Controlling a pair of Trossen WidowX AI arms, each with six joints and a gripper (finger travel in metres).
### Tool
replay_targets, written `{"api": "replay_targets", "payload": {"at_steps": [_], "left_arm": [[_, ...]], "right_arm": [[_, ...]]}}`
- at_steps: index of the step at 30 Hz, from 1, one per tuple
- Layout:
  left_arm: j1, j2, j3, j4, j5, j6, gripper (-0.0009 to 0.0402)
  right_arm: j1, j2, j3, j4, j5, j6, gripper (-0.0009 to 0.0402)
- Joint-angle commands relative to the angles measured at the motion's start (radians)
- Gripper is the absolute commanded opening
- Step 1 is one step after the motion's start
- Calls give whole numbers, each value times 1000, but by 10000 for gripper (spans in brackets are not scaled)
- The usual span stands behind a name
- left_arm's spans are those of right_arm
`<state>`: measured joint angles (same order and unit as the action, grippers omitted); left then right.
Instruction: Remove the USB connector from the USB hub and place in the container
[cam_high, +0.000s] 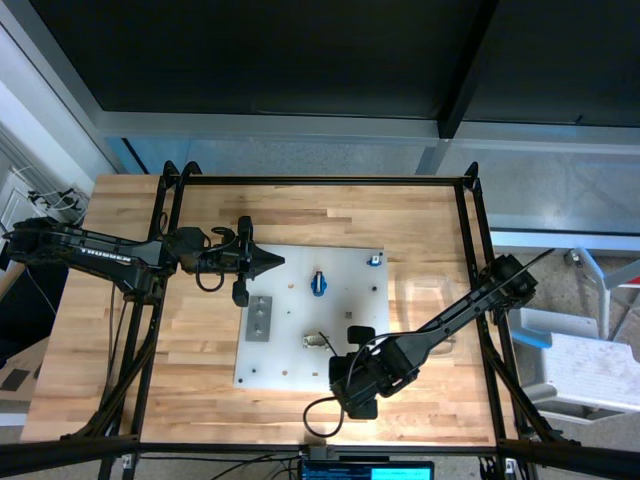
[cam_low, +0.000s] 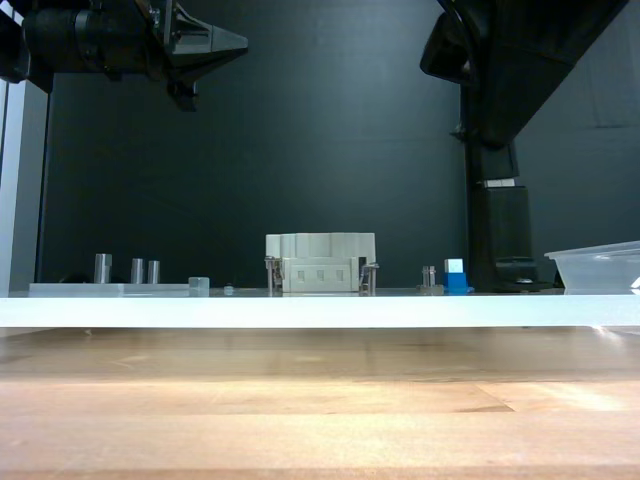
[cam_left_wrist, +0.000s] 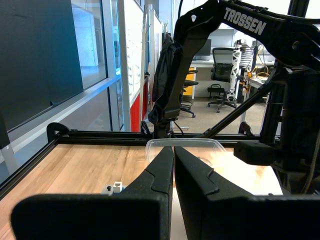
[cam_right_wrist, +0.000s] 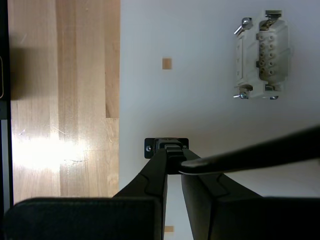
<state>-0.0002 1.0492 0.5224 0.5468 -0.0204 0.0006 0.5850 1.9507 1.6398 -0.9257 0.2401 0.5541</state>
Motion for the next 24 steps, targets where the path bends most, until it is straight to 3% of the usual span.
{"api": "replay_targets", "payload": {"at_steps": [1, 12, 18, 24], "left_arm": [[0, 0, 0, 0, 0, 0, 1], [0, 0, 0, 0, 0, 0, 1], [0, 0, 0, 0, 0, 0, 1], [0, 0, 0, 0, 0, 0, 1]], "right_arm": [[-1, 9, 13, -7, -7, -11, 0], [5, -1, 10, -4, 8, -1, 0], [19, -41, -55, 65, 35, 19, 0], [41, -89, -127, 127, 94, 50, 0]]}}
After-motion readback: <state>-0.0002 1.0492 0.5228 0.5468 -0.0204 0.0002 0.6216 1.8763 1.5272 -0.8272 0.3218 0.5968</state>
